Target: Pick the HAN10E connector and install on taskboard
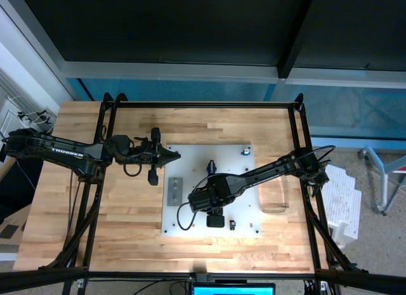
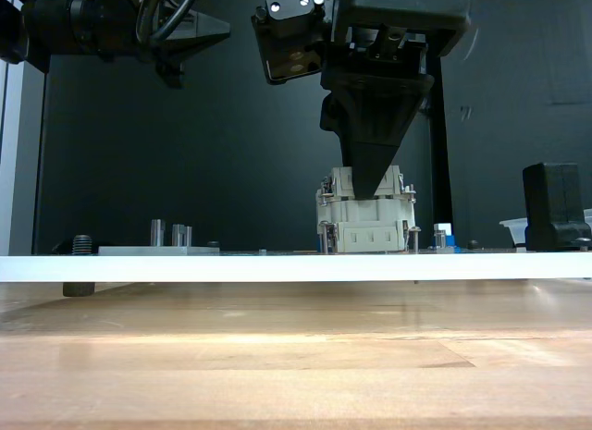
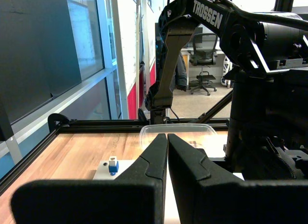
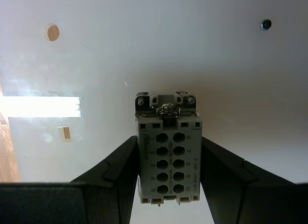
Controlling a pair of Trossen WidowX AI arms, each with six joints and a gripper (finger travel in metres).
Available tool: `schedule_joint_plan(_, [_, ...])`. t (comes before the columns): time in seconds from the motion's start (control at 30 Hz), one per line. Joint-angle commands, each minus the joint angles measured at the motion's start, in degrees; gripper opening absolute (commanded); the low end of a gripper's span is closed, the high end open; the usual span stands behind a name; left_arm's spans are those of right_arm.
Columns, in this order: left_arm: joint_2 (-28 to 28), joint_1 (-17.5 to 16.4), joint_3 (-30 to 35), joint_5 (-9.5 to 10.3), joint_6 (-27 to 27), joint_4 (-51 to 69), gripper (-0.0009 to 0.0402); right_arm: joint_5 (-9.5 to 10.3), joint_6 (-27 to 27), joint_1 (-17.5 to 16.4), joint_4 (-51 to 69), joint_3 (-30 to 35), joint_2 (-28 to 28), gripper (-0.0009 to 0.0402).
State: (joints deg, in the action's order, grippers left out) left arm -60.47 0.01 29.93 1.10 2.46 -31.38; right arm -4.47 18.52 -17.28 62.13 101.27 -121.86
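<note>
The HAN10E connector (image 4: pixel 168 154), a pale beige block with two rows of round contact holes, stands upright between the fingers of my right gripper (image 4: pixel 168 178), which is shut on its two sides. In the low view the connector (image 2: pixel 363 217) has its lower end down at the surface of the taskboard (image 2: pixel 185 266), with the right gripper (image 2: pixel 375 182) pointing straight down onto it. From above, the right gripper (image 1: pixel 214 212) covers the connector near the front middle of the white taskboard (image 1: pixel 190 158). My left gripper (image 1: pixel 176 155) hovers shut at the board's far left corner, holding nothing.
On the board stand a blue part (image 1: pixel 211 166), a grey metal block (image 1: pixel 174 190) and a small black part (image 1: pixel 233 225). A clear plastic tray (image 1: pixel 274 196) lies just right of the board. Black frame rails run along the table's edges.
</note>
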Motion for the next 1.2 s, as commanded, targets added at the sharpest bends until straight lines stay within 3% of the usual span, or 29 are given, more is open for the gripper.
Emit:
schedule_joint_plan(0.03, [-0.02, 0.00, 0.02, -0.02, 0.00, 0.00, 0.0001, 0.00, 0.04, -0.02, 0.20, 0.11, -0.13, 0.0031])
schedule_joint_plan(0.23, [-0.02, 0.00, 0.02, -0.02, 0.00, 0.00, 0.0001, 0.04, 0.04, -0.09, 0.24, 0.11, 0.39, 0.0090])
schedule_joint_plan(0.77, [-0.02, 0.00, 0.02, -0.02, 0.00, -0.02, 0.0001, -0.02, 0.00, -0.22, 1.22, 0.11, 2.86, 0.0303])
schedule_joint_plan(0.93, [0.00, 0.00, 0.02, -0.02, 0.00, -0.02, 0.0001, -0.07, 0.04, -0.26, 2.32, 0.11, 4.55, 0.0331])
schedule_joint_plan(1.2, [0.00, 0.00, 0.02, -0.02, 0.00, -0.02, 0.0001, -0.48, 0.02, -0.31, 3.19, 0.11, 8.26, 0.0333])
